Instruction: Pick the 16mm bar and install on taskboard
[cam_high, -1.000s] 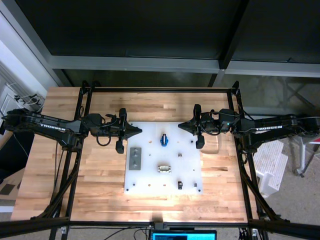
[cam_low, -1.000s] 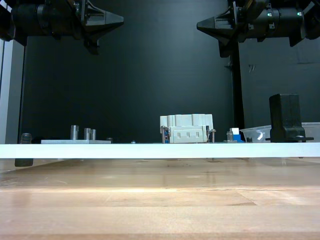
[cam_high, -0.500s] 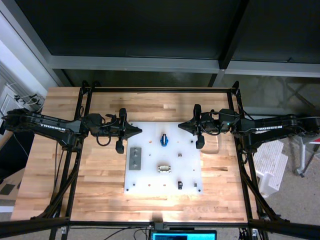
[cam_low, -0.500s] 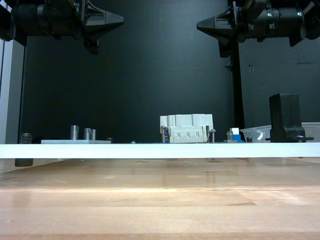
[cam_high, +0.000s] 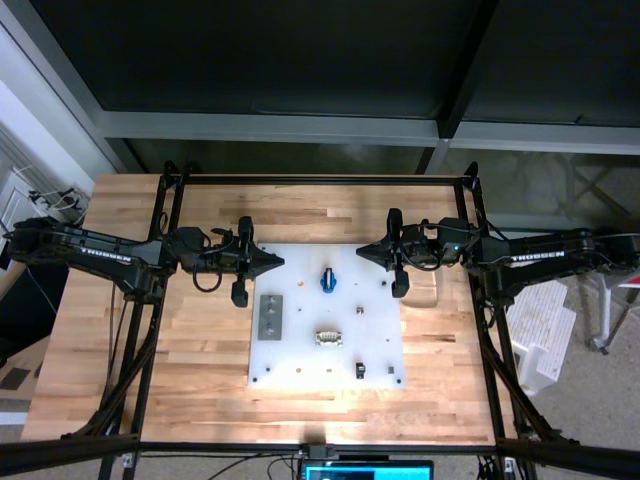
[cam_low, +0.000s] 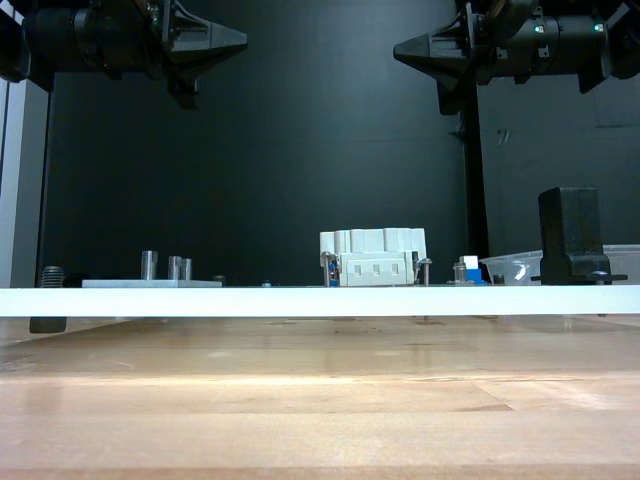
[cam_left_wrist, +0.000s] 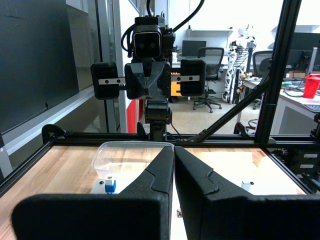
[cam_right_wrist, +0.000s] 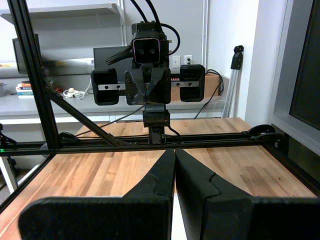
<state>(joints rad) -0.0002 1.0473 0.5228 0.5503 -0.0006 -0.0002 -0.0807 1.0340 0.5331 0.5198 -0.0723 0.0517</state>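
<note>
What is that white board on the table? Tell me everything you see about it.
The taskboard is a flat white rectangular panel sitting on the wooden table, carrying a grey metal block, blue knob, cream connector and black part. The left gripper and right gripper, both shut, hover above its far end.

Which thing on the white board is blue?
The blue knob by the far edge of the taskboard; the other parts are grey, beige or black. The left gripper and right gripper hover above, either side, jaws shut.
</note>
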